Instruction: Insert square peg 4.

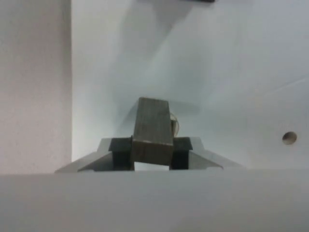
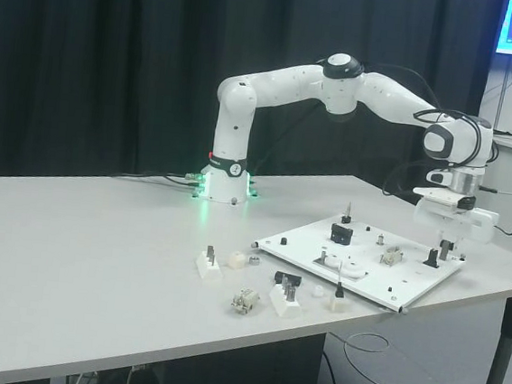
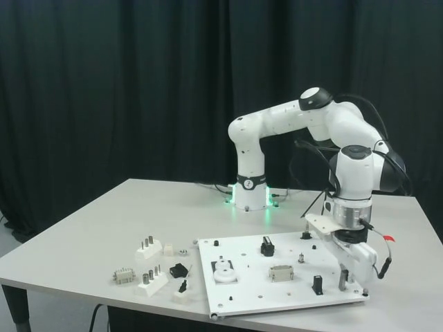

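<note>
Wrist view: peg (image 1: pixel 153 131) between claw (image 1: pixel 152 153) fingers (upright).

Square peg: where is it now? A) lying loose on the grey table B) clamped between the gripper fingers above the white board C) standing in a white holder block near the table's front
B: the wrist view shows the square peg clamped by the gripper above the white board.

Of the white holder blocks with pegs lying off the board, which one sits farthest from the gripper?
The white holder block at the far left of the loose parts, behind the others. The second block lies nearer the white board and so nearer the gripper.
</note>
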You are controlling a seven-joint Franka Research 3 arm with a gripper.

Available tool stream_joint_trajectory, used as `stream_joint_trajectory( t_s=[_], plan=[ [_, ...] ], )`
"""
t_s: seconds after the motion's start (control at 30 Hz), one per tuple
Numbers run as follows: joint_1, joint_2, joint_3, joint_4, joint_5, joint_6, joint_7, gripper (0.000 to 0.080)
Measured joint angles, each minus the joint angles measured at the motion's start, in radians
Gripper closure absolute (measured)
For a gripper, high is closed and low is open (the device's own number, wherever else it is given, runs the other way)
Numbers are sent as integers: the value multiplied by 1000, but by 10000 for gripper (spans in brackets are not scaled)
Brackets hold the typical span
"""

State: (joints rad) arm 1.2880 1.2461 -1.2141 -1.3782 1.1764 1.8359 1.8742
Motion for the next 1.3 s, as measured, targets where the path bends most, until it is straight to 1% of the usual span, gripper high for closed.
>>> stream_joint_trajectory(
  t_s=[0.4, 0.63, 1.07, 1.3],
  plan=[
    [-5, -2, 6, 0, 2, -1, 0, 650],
    [-3, -13, 16, 0, 3, -8, 2, 650],
    [1, -15, 15, 0, 2, -14, 16, 650],
    [-4, -23, 15, 0, 2, -19, 63, 650]
  ],
)
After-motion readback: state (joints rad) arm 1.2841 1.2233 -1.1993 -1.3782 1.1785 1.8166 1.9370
